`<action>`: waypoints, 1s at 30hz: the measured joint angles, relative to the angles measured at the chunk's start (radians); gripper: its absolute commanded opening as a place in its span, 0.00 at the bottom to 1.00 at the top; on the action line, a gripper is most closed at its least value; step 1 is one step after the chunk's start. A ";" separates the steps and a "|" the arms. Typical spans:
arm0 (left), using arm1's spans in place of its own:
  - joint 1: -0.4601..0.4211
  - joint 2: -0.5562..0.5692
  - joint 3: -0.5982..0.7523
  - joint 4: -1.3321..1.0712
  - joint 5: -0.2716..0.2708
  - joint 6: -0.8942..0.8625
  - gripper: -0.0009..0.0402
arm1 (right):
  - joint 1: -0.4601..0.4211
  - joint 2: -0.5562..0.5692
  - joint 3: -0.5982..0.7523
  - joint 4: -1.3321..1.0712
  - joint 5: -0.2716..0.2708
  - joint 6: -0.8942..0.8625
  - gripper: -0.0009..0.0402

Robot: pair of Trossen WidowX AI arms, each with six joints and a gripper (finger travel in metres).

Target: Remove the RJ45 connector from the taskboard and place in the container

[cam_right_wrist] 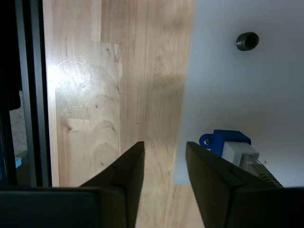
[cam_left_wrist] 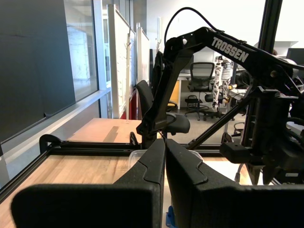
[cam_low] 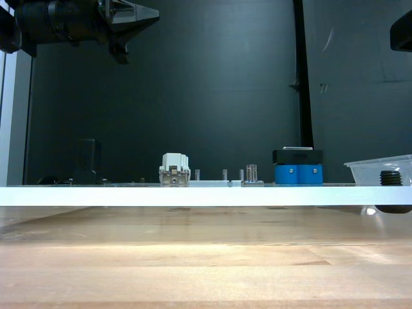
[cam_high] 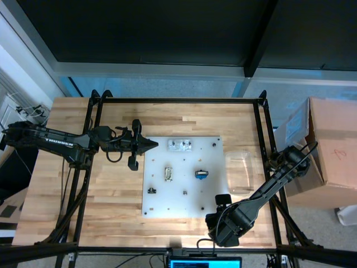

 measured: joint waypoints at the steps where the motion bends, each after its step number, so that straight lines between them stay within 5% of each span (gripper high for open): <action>1: 0.000 0.000 0.000 0.000 0.000 0.000 0.02 | 0.000 0.000 0.000 0.000 0.001 0.001 0.19; 8: 0.000 0.000 0.000 0.000 0.000 0.000 0.02 | 0.000 0.000 -0.002 -0.001 0.002 0.002 0.01; 30: 0.000 0.000 0.000 0.000 0.000 0.000 0.02 | 0.000 -0.008 -0.002 -0.001 -0.001 0.004 0.02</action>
